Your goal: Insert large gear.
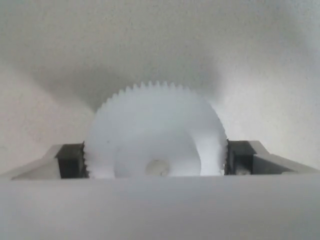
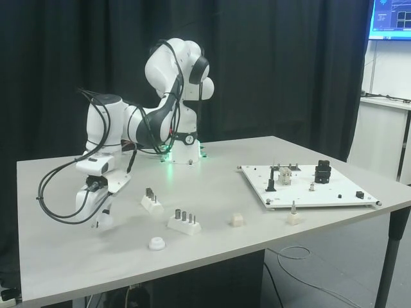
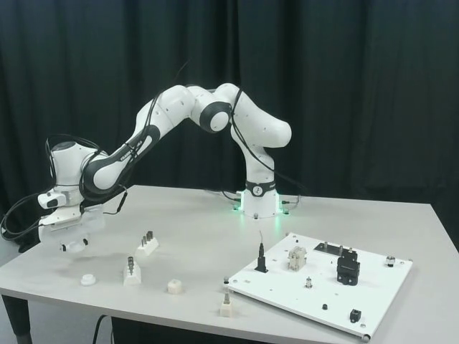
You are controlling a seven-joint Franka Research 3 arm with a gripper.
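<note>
Holding the large gear (image 1: 157,132) flat between its two fingers, the gripper (image 1: 156,161) is clenched on the toothed rim at both sides, with the gear's centre bore showing between the black pads (image 1: 70,160); the grasp looks symmetrical and level. The gripper hangs low over the grey table (image 2: 212,186), at the far end of it from the white assembly board (image 2: 308,186), which lies well apart, beyond the arm's base.

Step in hand, as judged: carrying the gear to the board for insertion. To do it well, lift before travelling; keep the gear horizontal; bring the bore directly over its peg and descend straight, without side load. Which peg receives the gear cannot be told from these views.

Edges and room: the table edge lies near the gripper, on the side away from the board; two small peg blocks (image 2: 168,212) and a small round white part (image 2: 157,243) stand close by towards the board, so the path should pass above them; open table follows.
</note>
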